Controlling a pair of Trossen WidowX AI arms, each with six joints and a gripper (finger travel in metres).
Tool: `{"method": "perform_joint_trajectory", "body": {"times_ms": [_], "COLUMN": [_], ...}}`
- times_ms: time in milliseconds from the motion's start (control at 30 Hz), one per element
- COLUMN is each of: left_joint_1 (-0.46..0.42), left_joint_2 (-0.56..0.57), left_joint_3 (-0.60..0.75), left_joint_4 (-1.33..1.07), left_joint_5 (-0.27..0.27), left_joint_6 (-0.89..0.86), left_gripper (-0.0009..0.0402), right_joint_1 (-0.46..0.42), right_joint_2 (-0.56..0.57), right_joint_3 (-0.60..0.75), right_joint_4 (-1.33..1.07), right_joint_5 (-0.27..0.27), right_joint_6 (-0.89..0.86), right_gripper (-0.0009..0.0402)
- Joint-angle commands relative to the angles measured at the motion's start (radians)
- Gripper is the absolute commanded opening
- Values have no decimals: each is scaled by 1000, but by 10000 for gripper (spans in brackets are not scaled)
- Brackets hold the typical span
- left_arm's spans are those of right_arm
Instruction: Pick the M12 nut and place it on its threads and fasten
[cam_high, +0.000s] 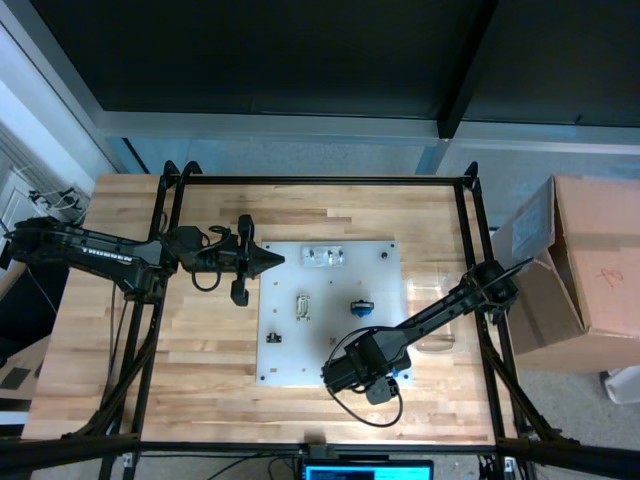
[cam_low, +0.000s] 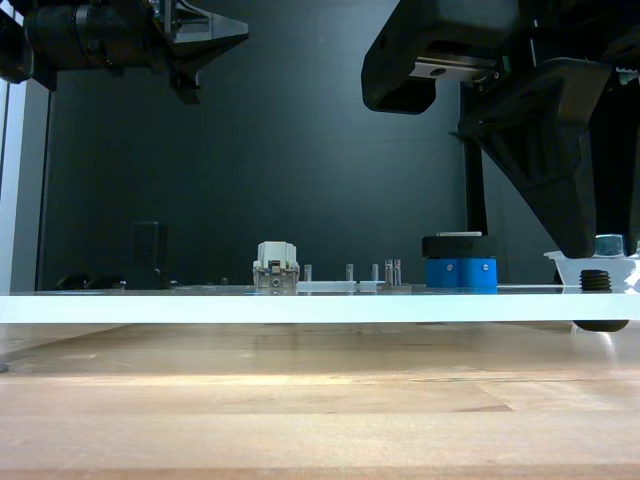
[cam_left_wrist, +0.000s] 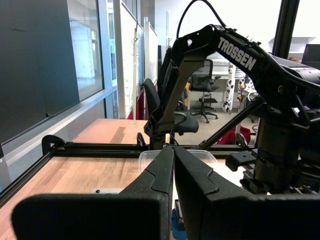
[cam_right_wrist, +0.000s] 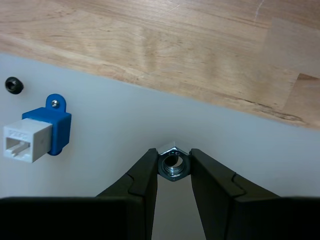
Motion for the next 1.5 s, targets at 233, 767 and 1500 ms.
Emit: {"method": "perform_joint_trajectory", "body": {"times_ms": [233, 767, 1500], "left_joint_1": [0, 0, 0], "left_joint_2": [0, 0, 0], "left_joint_3": [0, 0, 0], "left_joint_4": [0, 0, 0], "left_joint_5": [0, 0, 0], "left_joint_6": [0, 0, 0], "left_gripper": [0, 0, 0], "right_joint_1": [-6, -11, -15], "right_joint_2": [-1, -14, -16], "right_joint_3": [-16, -59, -69], "right_joint_4": [20, 43, 59], "right_joint_5": [0, -3, -3], "right_joint_6": [0, 25, 744], "right_gripper": [59, 59, 59]}}
